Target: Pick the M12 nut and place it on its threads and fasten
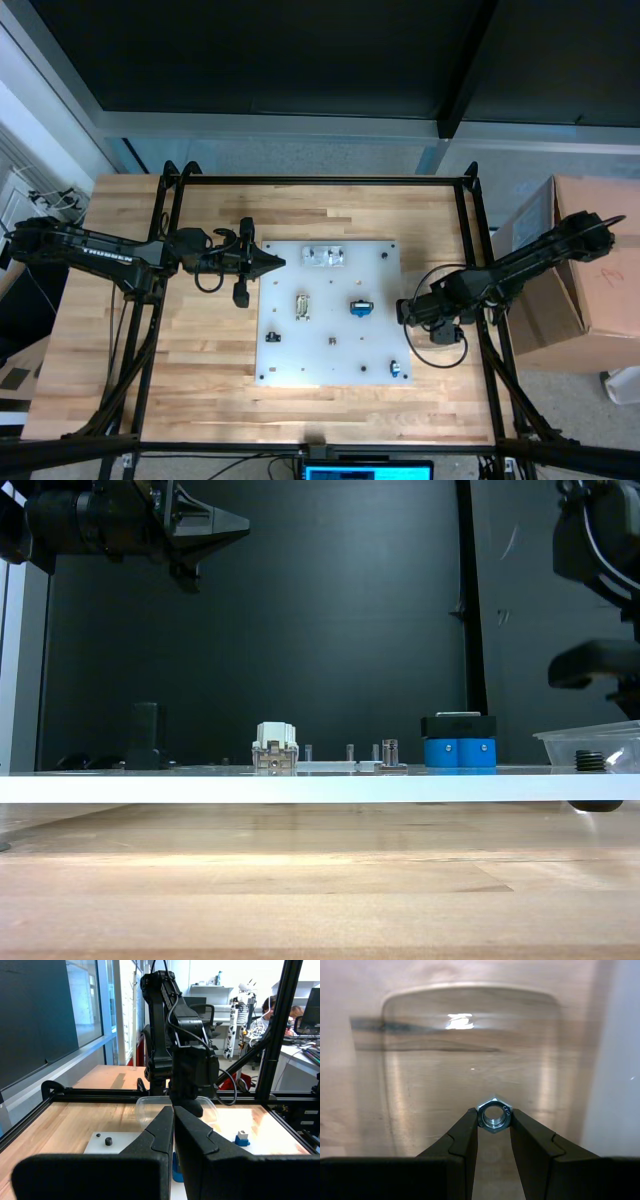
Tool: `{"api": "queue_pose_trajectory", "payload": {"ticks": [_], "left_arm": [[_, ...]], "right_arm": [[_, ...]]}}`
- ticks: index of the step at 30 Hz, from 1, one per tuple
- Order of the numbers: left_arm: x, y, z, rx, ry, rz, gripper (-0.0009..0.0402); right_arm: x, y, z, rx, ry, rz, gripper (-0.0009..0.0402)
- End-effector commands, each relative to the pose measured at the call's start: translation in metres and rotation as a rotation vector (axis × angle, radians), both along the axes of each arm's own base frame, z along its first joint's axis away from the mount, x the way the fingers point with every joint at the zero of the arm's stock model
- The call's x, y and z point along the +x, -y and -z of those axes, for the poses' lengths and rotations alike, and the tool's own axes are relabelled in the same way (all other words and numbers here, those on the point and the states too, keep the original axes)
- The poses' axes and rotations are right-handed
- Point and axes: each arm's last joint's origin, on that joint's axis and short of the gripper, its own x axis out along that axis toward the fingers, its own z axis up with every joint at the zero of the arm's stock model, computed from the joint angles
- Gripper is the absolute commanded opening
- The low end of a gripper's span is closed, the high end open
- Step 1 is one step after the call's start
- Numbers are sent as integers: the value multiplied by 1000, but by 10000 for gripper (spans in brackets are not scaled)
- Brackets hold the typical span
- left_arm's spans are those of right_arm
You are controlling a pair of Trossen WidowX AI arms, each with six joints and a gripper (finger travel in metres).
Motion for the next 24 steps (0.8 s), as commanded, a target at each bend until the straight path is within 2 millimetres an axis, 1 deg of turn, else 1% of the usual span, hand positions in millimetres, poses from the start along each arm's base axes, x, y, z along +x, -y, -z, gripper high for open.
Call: {"api": "queue_pose_trajectory", "payload": {"ticks": [1, 4, 8, 11, 18, 24], "left_arm": [[0, 0, 0, 0, 0, 0, 0], [0, 0, 0, 0, 0, 0, 0], [0, 0, 0, 0, 0, 0, 0], [0, 0, 0, 0, 0, 0, 0], [0, 0, 0, 0, 0, 0, 0], [0, 0, 0, 0, 0, 0, 0]], "right_arm": [[1, 0, -13, 7, -4, 64, 29], [4, -1, -25, 14, -12, 150, 26], [9, -3, -42, 38, -6, 320, 21], [15, -6, -53, 48, -5, 379, 16], [37, -21, -71, 44, -14, 352, 11], [65, -41, -75, 27, -15, 290, 12]]}}
